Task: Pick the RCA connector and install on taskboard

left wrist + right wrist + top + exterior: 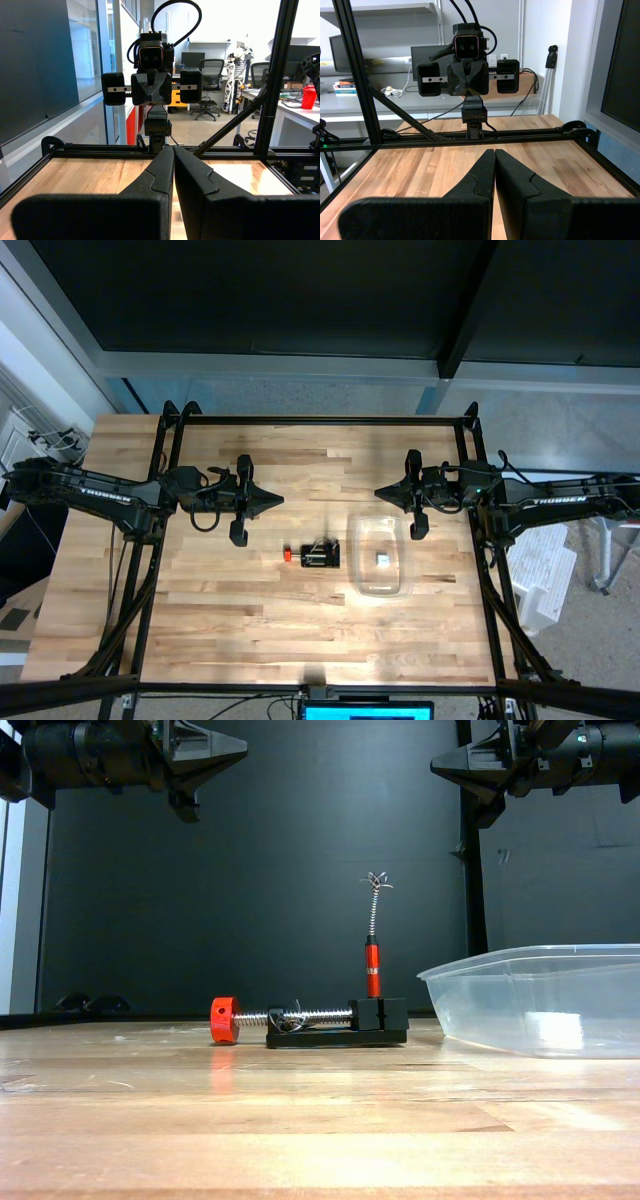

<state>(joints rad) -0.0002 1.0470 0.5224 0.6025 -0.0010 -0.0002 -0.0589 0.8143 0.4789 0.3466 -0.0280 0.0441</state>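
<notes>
The taskboard is a small black block with a red-orange knob, lying mid-table; in the low view the taskboard carries a spring and an upright red post topped with wire. No view shows the RCA connector. My left gripper hovers high above the table, left of the board, fingers shut on nothing. My right gripper hangs at the same height to the right, also shut and empty. The two point at each other.
A clear plastic tray sits just right of the board, with a small white square bit inside. A black frame runs around the wooden table. Each wrist view shows the opposite arm.
</notes>
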